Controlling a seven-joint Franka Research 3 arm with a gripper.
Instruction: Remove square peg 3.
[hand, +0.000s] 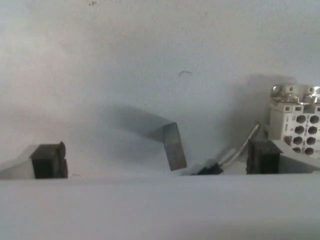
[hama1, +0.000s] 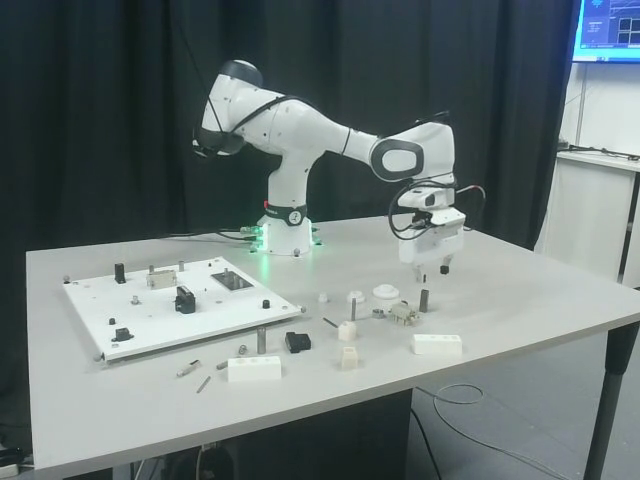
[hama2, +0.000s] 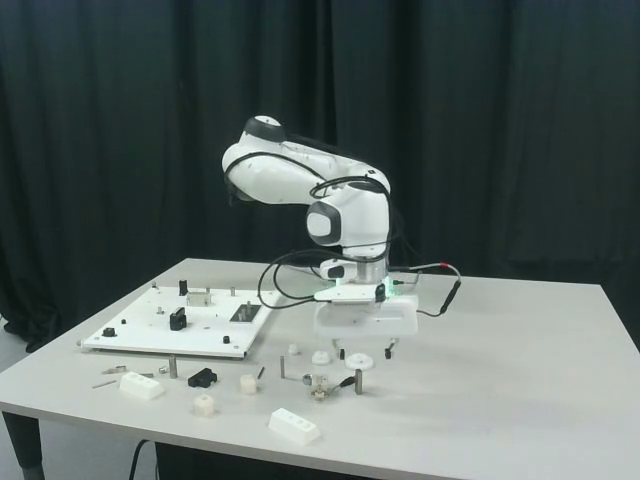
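A short grey square peg (hama1: 424, 300) stands upright on the grey table, clear of any hole. My gripper (hama1: 432, 270) hangs a little above and behind it, open, with nothing between its fingers. In the wrist view the peg (hand: 175, 147) shows between the two black fingertips (hand: 48, 161), nearer the middle, and my gripper (hand: 156, 159) touches nothing. The second room view shows the peg (hama2: 358, 381) in front of my gripper (hama2: 364, 351), beside a small connector.
A white connector block (hand: 297, 131) with a wire lies close to the peg. White round parts (hama1: 386, 293), white blocks (hama1: 436, 345) and a black clip (hama1: 297, 342) lie near the table's front. The white assembly board (hama1: 170, 310) lies to the left.
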